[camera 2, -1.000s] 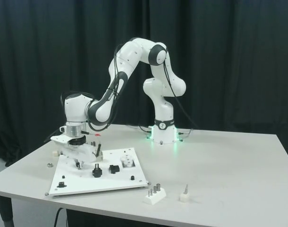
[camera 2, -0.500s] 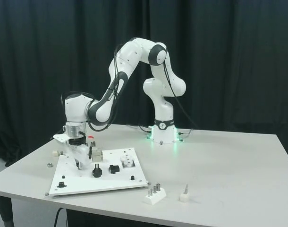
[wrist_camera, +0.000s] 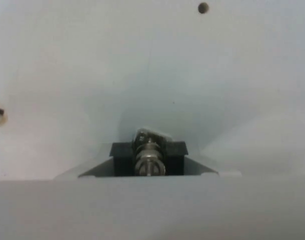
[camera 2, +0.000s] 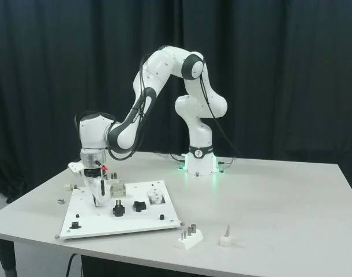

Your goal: Insert BNC.

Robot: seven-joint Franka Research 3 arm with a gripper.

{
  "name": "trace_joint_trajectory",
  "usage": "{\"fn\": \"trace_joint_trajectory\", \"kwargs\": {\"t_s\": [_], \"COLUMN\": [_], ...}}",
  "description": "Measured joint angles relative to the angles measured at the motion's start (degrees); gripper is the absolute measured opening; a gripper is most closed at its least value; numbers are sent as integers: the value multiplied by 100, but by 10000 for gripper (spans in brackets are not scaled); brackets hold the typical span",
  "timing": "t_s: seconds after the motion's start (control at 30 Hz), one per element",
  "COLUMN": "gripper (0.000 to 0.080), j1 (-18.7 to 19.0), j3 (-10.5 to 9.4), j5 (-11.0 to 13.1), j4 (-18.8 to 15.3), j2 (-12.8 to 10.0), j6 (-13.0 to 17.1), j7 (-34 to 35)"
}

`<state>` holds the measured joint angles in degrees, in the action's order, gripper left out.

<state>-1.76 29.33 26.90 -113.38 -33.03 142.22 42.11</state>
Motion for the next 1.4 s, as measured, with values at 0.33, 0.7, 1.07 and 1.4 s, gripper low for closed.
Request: {"fn": "trace_joint_trajectory", "kwargs": {"t_s": [0.33,0.7,1.07,1.4], "gripper": [121,121,121,121], "j1": [17,88,95,111], "j3": [0,56,55,67], "j5": [0,-55,-58,-103], "j4": [-41,-55,-54,-50], "j2": [2,-2,-16,-10], "j6": [93,108,139,135], "j7": [1093,2615,3770,4641]}}
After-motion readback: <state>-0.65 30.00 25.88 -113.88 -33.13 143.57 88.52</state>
